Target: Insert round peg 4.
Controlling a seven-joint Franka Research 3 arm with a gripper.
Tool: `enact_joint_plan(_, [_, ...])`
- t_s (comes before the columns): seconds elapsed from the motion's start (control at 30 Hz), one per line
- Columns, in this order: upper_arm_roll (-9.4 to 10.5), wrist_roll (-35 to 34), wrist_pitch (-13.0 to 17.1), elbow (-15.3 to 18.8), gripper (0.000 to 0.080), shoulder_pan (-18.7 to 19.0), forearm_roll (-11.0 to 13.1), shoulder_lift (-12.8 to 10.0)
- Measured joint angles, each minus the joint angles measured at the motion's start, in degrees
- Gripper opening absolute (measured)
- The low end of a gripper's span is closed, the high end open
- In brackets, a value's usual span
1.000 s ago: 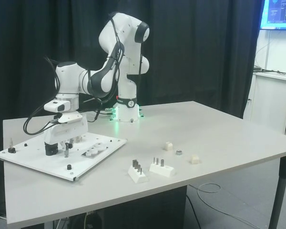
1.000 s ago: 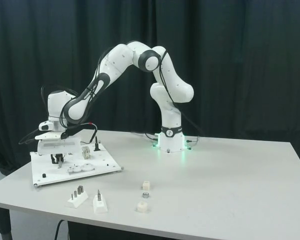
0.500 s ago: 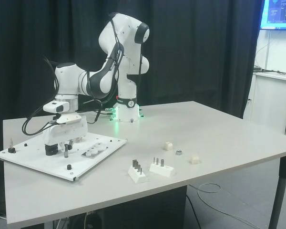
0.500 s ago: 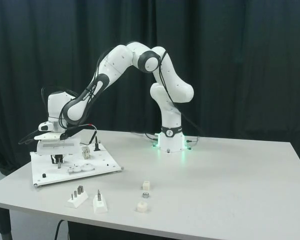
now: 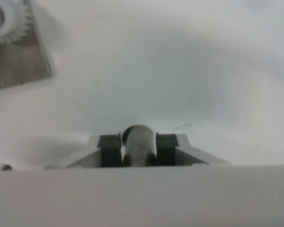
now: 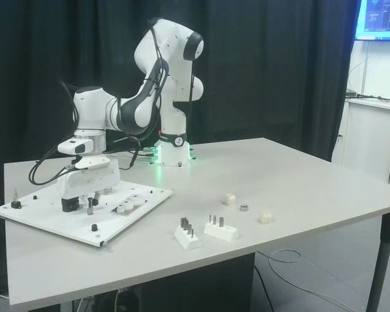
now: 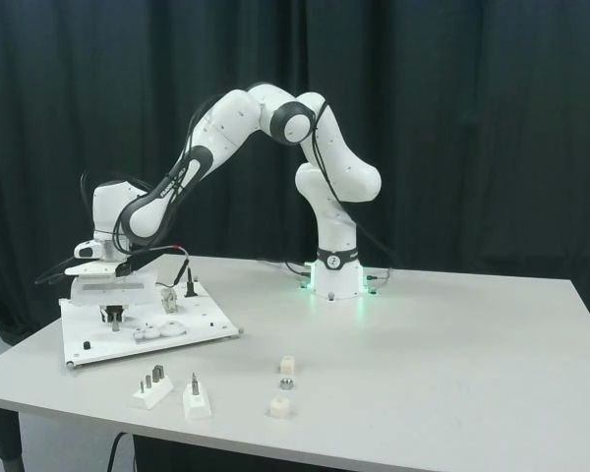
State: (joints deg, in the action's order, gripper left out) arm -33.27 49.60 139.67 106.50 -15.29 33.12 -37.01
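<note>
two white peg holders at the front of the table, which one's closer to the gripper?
The white peg holder nearer the white board, holding thicker pegs. The other holder sits farther from the gripper, toward the small blocks, with thinner pins.

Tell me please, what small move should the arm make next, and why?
Probably a slow, straight descent. The fingers grip the round peg upright above the white board, its tip not yet seated. No hole shows in the wrist view, so check alignment first.
</note>
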Motion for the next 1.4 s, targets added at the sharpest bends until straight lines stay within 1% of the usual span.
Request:
enact_joint_plan(0.5, [-0.02,-1.09,-1.10,-1.08,0.0153,-0.29,0.23,-0.55])
enact_joint_plan(0.83, [-0.04,-1.14,-3.09,-2.24,0.0153,-0.88,0.23,-0.98])
enact_joint_plan(1.4, [-0.07,-1.13,-3.56,-2.33,0.0153,-0.97,0.17,-0.98])
